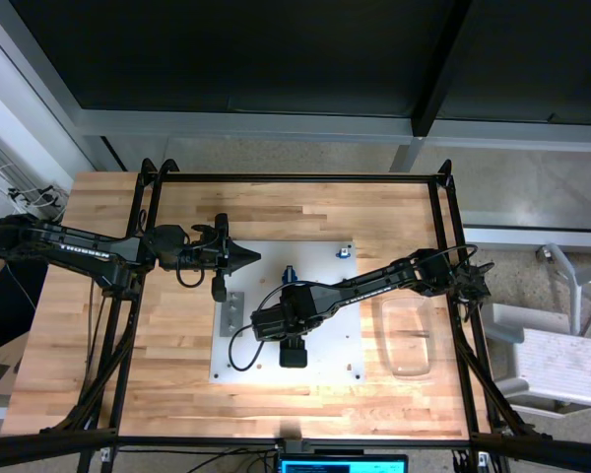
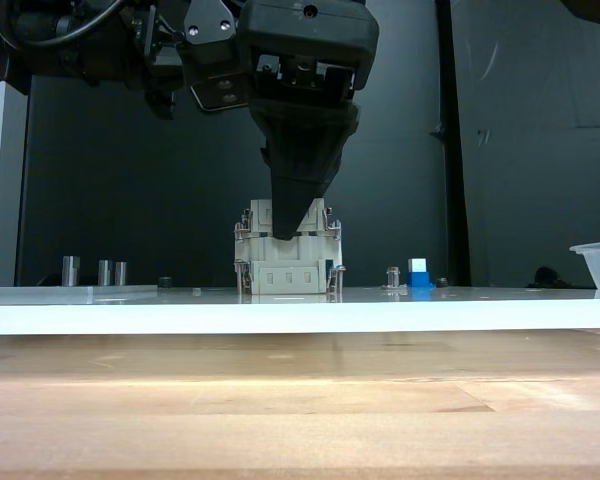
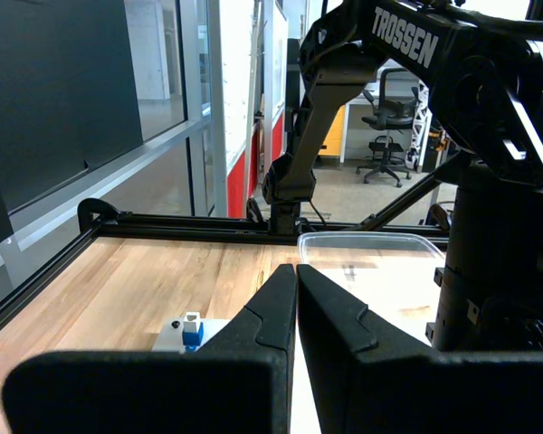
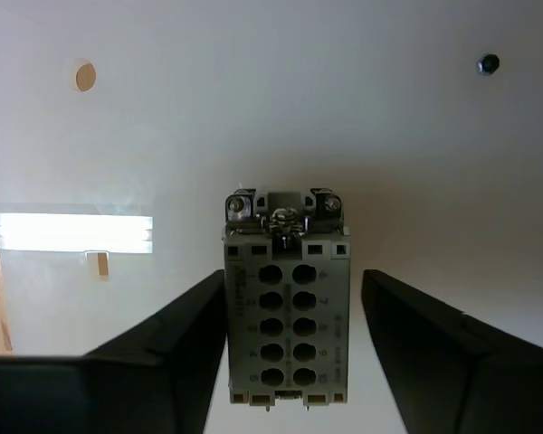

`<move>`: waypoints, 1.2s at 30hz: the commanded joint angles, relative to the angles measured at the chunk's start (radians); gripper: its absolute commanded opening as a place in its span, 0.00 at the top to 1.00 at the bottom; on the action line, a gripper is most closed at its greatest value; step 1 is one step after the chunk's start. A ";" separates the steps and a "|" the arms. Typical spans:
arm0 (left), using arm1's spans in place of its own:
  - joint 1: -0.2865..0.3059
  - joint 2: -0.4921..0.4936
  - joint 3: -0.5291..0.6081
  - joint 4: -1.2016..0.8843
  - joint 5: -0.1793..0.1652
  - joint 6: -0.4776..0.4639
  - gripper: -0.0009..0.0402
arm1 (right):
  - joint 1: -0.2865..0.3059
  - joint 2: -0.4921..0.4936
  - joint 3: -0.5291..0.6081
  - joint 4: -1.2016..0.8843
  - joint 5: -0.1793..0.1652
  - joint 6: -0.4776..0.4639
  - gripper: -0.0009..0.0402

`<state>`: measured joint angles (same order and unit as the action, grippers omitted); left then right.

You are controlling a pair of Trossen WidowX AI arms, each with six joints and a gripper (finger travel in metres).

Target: Remove the HAN10-E connector and place it in the container

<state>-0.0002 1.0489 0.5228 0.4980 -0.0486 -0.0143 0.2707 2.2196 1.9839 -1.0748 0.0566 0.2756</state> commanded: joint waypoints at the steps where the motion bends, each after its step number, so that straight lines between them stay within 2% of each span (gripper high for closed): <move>1: 0.000 0.000 0.000 0.000 0.000 0.000 0.98 | 0.000 0.000 0.001 0.002 -0.005 0.000 0.60; 8: 0.000 0.000 0.000 0.000 0.001 0.000 0.98 | 0.000 0.000 0.003 0.002 -0.007 0.000 0.76; 14: 0.000 0.000 0.000 0.000 0.000 0.000 0.98 | 0.000 -0.010 0.003 -0.005 -0.007 0.000 0.83; 36: 0.000 0.000 0.000 0.000 0.000 0.000 0.98 | 0.013 -0.095 0.003 -0.029 -0.004 0.005 0.83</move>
<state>-0.0002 1.0489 0.5224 0.4980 -0.0486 -0.0143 0.2794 2.1292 1.9869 -1.1057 0.0521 0.2821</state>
